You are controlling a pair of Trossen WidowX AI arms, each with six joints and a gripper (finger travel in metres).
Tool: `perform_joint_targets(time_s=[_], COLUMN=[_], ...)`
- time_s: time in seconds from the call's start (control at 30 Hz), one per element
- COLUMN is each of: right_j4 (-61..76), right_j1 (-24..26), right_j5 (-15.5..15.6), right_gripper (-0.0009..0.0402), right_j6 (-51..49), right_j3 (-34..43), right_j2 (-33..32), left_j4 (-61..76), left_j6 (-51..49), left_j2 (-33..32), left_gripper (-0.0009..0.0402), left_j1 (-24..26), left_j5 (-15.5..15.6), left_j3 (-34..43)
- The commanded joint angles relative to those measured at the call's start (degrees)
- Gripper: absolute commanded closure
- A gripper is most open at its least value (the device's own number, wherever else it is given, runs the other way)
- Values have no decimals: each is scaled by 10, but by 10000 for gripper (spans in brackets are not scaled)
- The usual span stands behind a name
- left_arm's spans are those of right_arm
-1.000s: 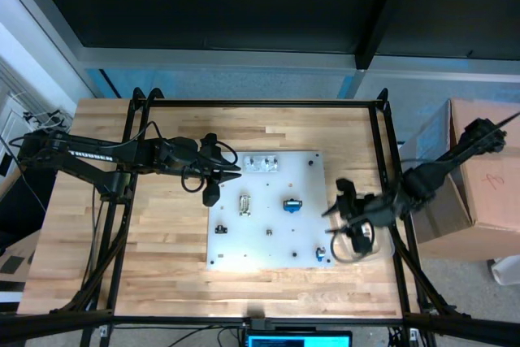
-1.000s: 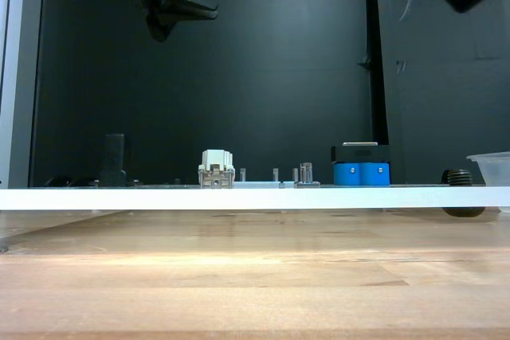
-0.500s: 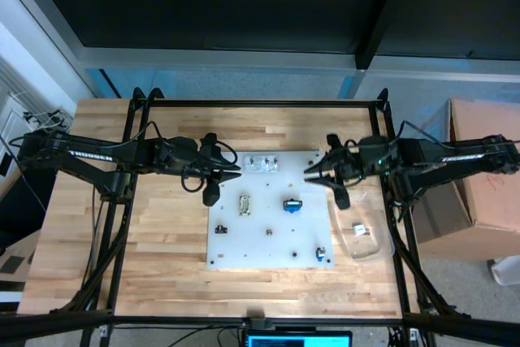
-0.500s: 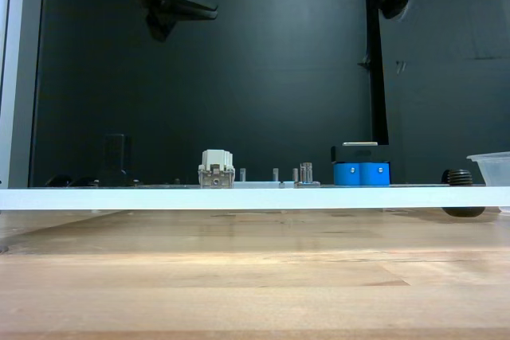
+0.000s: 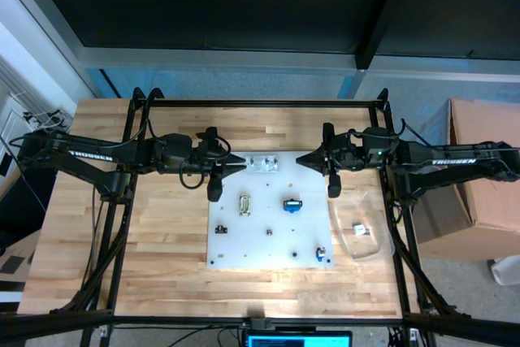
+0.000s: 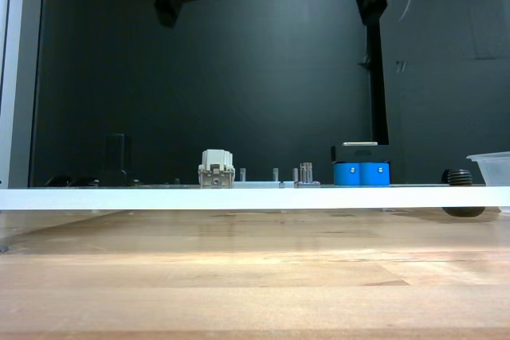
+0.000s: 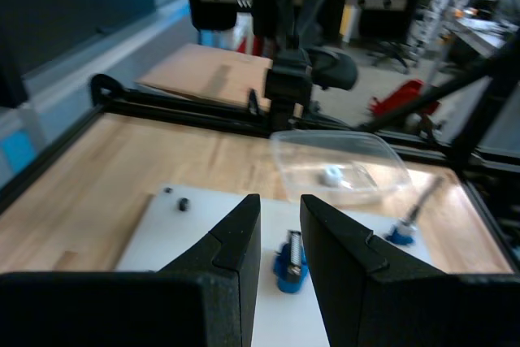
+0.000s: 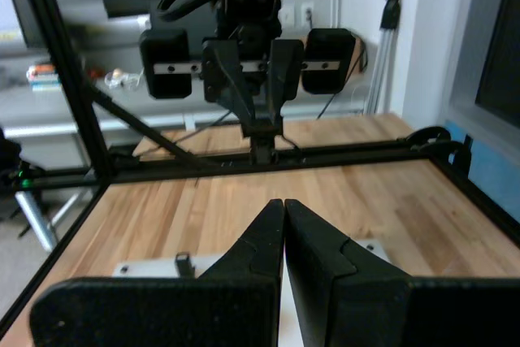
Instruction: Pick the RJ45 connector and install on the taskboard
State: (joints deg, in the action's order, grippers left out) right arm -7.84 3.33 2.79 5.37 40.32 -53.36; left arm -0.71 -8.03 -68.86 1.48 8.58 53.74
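Here, both grippers are hovering high over the far edge of the white board (image 5: 252,249), tips facing each other. The left gripper (image 7: 280,205) is showing a narrow gap between its fingers, with nothing in it. The right gripper (image 8: 283,205) is pressing its fingers together, empty. The RJ45 connector (image 7: 418,209) is apparently sitting in the blue jack (image 7: 400,237) at the board's near right corner, its grey cable slanting upward; how deep it sits cannot be told. The white block (image 7: 331,175) is lying bare in the clear tray (image 7: 394,168) by the desk's right edge. Judged stage: insertion done. The next move is calling only for a seating check at that corner. "TROSSEN" is showing in white on the left arm (image 5: 89,154) and the right arm (image 5: 445,162).
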Motion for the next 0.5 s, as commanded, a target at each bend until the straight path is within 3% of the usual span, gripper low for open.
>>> perform_joint_targets(time_s=[0.03,0.13,0.5], right_j4=[-61,-91,-106], right_j1=[19,22,22], right_j5=[20,14,4], right_gripper=[393,394,394], right_j6=[24,26,12], right_j3=[-30,-45,-47], right_j2=[3,4,5], left_j4=[1,-10,-119], left_j6=[18,34,26], left_j2=[12,42,174], left_gripper=[342,397,394], left_j1=[1,1,0], left_j5=[-3,-5,-7], left_j3=[-2,-20,-176])
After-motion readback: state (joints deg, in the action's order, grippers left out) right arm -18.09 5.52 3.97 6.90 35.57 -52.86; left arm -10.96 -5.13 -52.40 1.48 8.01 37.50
